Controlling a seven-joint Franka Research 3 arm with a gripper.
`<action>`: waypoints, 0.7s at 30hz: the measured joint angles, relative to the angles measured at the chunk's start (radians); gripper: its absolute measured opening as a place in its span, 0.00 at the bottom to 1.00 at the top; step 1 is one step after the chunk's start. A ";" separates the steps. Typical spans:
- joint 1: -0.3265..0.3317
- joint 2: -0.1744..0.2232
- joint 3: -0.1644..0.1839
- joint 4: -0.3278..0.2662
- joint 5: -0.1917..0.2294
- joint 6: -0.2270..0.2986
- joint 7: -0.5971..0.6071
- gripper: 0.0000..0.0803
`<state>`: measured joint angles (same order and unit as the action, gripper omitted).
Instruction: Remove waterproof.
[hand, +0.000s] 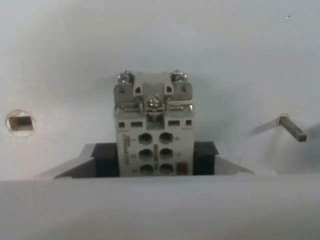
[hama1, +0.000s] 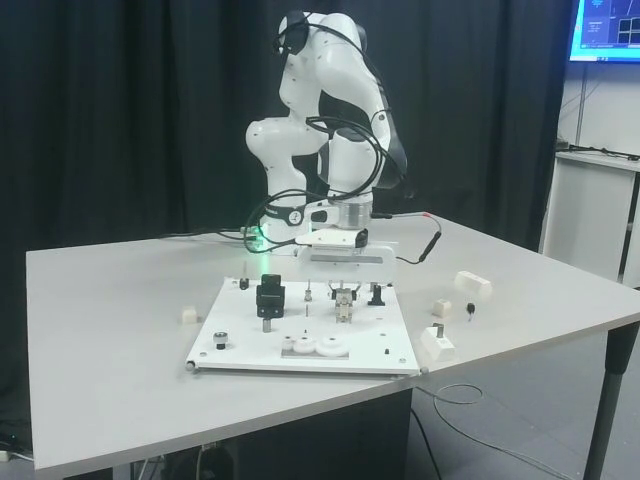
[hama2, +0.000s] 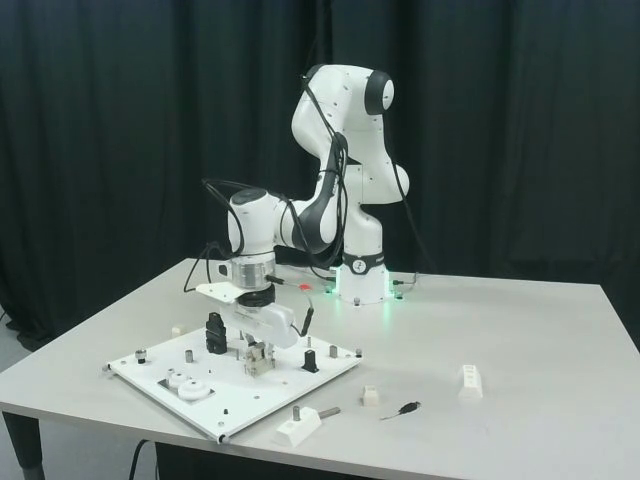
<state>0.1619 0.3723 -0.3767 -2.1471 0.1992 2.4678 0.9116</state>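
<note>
At frame centre, the tool (hand: 155, 170) clamps the waterproof connector (hand: 154, 131) on the white board (hama1: 300, 335); I judge a straight, untilted pull best

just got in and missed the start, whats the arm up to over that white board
A white Franka arm on a grey table has its end effector down over a white board, closed around a small grey connector block with screws on top and round sockets on its face. The block sits between the two black fingers and looks still seated on the board. Other small parts stay on the board, including a black block and white gears.
</note>
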 joint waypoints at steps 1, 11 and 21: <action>0.000 0.000 0.000 0.000 0.002 0.000 -0.001 0.44; -0.001 0.000 0.000 -0.001 0.018 0.002 -0.018 0.39; -0.001 -0.002 -0.002 -0.001 0.029 0.001 -0.043 0.39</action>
<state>0.1610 0.3699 -0.3783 -2.1482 0.2283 2.4691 0.8684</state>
